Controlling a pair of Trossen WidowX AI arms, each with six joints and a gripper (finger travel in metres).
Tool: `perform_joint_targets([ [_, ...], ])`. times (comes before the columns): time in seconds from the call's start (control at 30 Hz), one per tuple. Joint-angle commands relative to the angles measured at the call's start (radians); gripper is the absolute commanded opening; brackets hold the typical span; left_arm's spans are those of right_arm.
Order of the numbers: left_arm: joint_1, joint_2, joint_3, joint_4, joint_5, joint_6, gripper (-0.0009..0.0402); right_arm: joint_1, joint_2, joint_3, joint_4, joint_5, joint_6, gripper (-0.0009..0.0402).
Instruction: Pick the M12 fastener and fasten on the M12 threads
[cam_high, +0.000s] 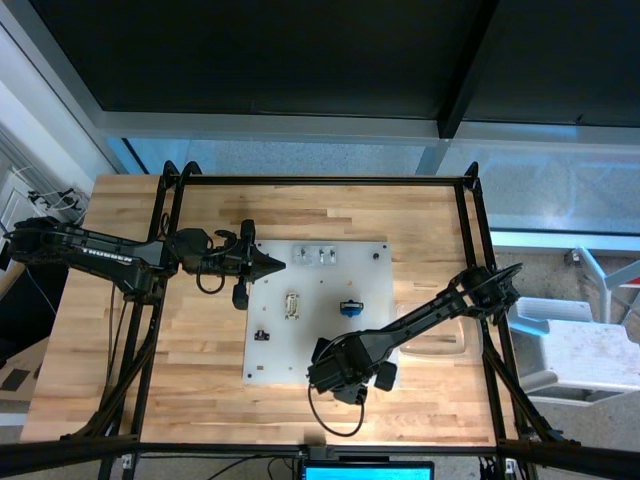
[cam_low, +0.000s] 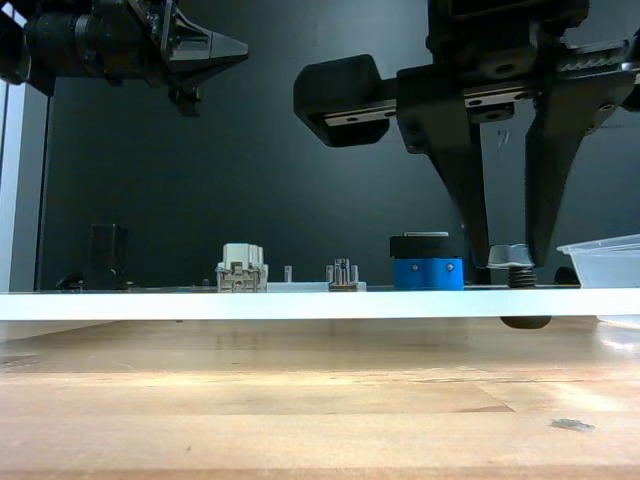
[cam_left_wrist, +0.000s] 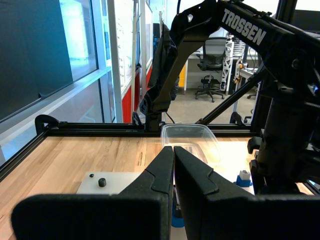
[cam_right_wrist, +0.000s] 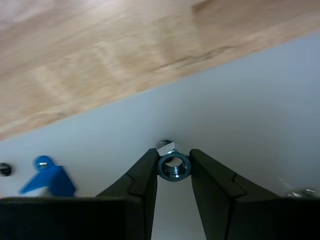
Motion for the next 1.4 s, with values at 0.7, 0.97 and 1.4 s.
perform_joint_targets([
  [0.7, 0.0, 0.0, 0.0, 0.0, 0.0, 0.0, 0.0, 0.006, 0.023, -0.002, 0.039, 0.002, 0.03, 0.0029],
  [0.97, 0.0, 0.0, 0.0, 0.0, 0.0, 0.0, 0.0, 0.005, 0.023, -0.002, 0.039, 0.003, 0.067, 0.0029],
  [1.4, 0.0, 0.0, 0.0, 0.0, 0.0, 0.0, 0.0, 0.003, 0.019, -0.002, 0.04, 0.005, 0.339, 0.0029],
])
